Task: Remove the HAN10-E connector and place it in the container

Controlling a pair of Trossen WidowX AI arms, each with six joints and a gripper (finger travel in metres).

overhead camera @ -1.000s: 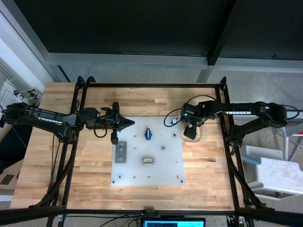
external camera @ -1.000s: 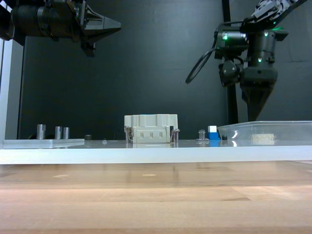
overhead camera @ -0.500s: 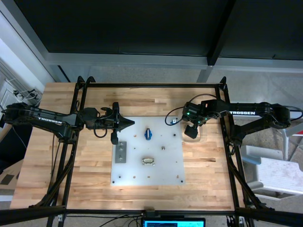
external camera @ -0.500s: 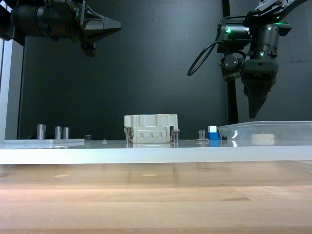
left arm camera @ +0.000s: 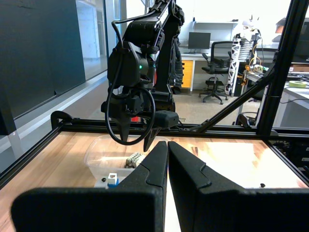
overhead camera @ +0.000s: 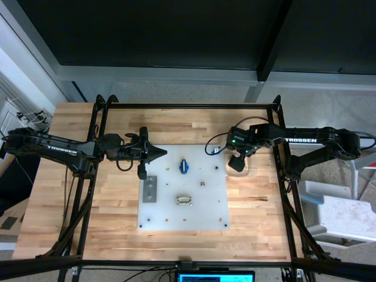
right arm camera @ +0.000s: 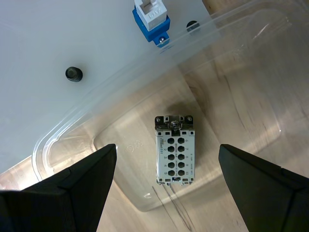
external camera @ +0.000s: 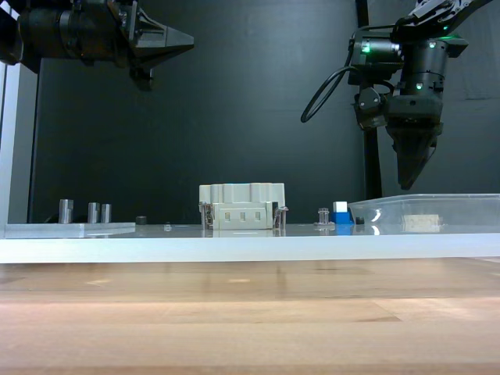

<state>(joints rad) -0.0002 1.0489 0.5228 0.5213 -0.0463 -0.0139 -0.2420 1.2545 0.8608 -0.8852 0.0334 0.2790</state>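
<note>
The right gripper (external camera: 407, 178), fingers spread wide and holding nothing, has risen a little above the small clear plastic container (right arm camera: 227, 92), where the light-grey ten-hole HAN10-E connector (right arm camera: 174, 150) lies flat inside, so the task looks finished, while the left gripper (external camera: 186, 37) hangs clenched, well apart from the container.

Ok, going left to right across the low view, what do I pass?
Grey plate with pegs → left tool, shut, up high → beige housing → blue part → clear container, with the right tool open above it.
</note>
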